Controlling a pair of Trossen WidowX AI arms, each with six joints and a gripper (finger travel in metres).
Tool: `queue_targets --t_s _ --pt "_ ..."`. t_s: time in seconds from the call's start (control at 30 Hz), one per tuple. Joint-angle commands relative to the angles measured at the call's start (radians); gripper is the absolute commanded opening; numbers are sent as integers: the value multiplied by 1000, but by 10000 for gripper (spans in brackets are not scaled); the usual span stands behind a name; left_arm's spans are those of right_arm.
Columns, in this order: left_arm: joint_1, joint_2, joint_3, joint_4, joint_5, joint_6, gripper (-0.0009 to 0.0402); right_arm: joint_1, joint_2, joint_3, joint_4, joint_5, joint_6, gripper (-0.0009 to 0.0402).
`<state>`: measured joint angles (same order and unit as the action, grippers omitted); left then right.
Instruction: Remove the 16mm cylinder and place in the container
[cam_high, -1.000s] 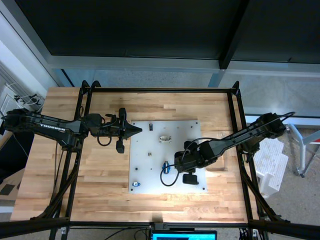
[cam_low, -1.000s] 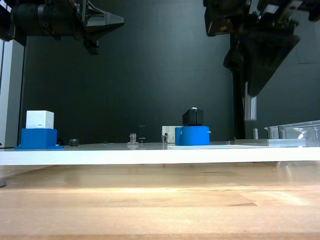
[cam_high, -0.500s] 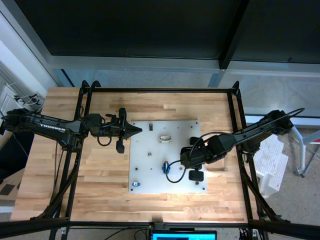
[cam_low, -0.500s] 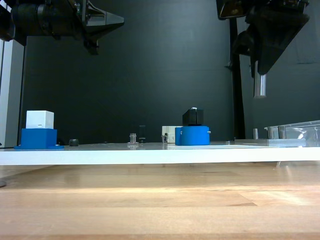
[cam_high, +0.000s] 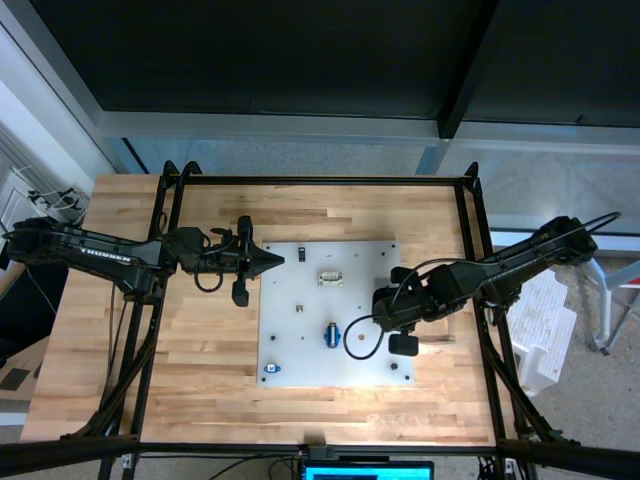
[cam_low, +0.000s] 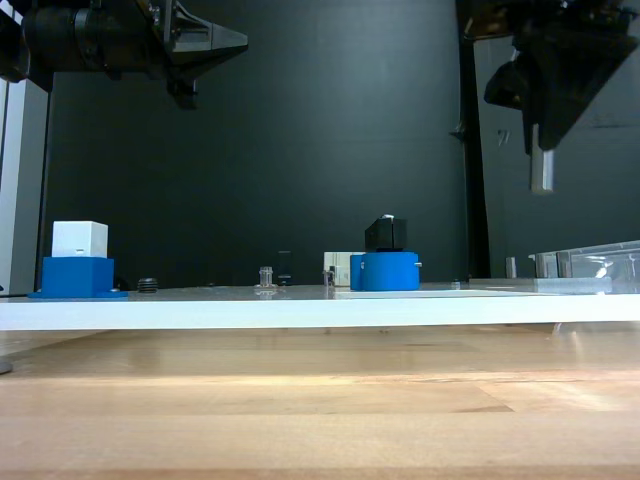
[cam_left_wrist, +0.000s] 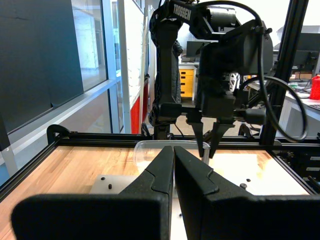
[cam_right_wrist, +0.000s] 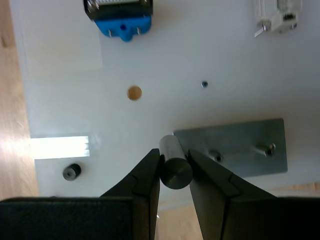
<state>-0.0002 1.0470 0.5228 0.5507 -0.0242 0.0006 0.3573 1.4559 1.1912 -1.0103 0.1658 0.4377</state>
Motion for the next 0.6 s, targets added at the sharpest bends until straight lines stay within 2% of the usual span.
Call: queue_targets --t_s 0.03,0.6 --pt "0 0 0 0 0 0 0 0 -29 -27 1 -1 14 2" --pt "0 0 0 0 0 0 0 34 -196 -223 2 -10 124 2"
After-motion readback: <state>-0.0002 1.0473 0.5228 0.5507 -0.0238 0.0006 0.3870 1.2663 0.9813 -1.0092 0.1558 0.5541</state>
